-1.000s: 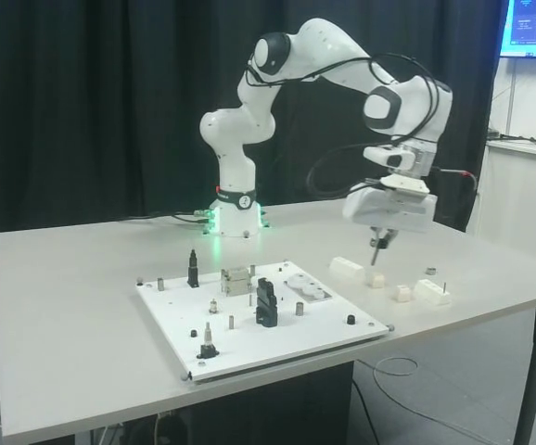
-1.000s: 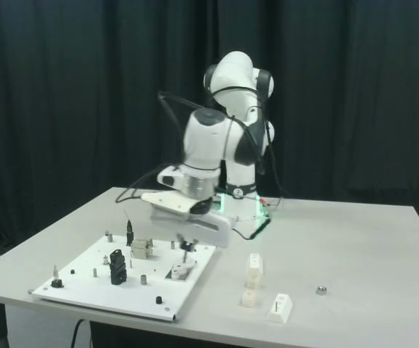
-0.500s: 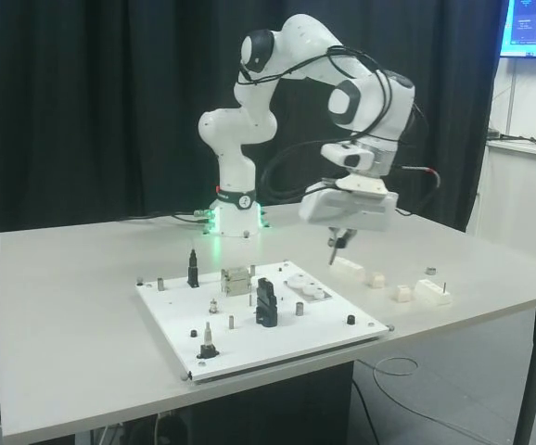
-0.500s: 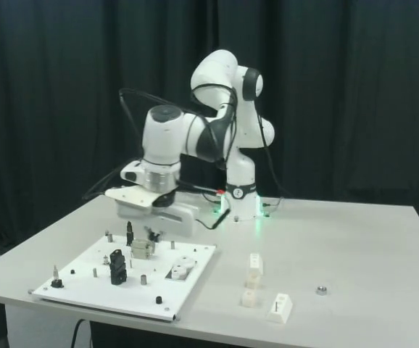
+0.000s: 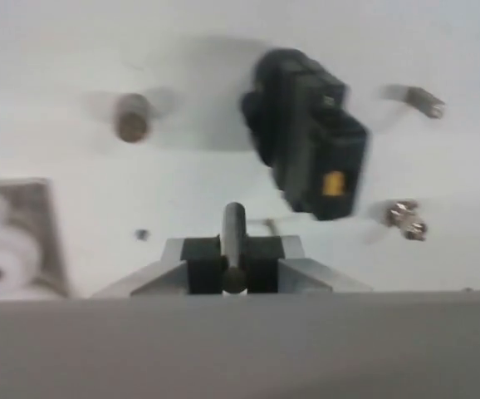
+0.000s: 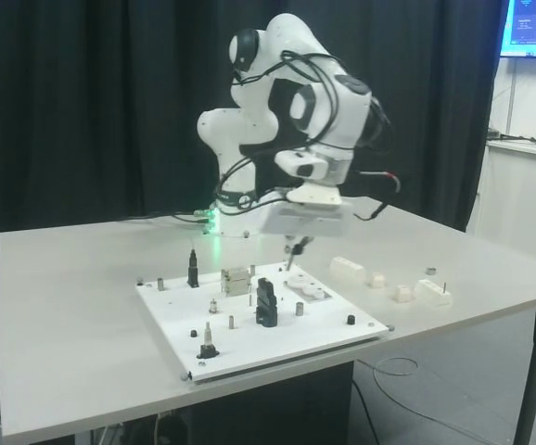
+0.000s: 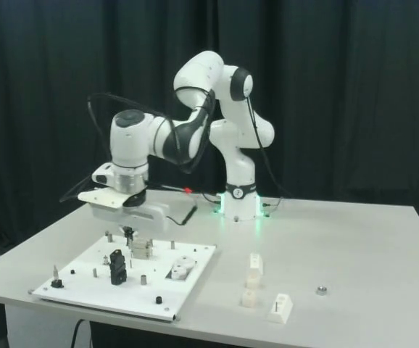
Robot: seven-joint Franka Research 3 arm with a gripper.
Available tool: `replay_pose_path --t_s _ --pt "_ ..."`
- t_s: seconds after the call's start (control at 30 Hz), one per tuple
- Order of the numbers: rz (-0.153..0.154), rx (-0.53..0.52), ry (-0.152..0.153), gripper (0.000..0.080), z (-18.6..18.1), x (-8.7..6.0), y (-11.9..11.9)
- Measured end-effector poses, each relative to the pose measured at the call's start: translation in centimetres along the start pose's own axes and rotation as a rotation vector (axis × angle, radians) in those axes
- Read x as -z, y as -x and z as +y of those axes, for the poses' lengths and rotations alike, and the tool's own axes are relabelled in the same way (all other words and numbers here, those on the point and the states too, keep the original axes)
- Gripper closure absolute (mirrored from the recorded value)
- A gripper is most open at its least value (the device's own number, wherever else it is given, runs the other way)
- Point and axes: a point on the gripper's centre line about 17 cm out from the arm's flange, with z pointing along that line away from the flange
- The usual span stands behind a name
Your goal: Insert round peg 2.
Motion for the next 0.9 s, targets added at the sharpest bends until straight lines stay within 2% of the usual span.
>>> replay_pose_path --t_s 0.33,0.7,0.9 --pt "-0.014 0.018 -0.019 0.0745 4.2 -2.1 1.6" --pt "-0.03 0.024 -0.042 0.0745 6.9 -4.3 3.5" --pt "-0.042 0.015 -0.04 0.0745 8.6 -5.4 5.1"
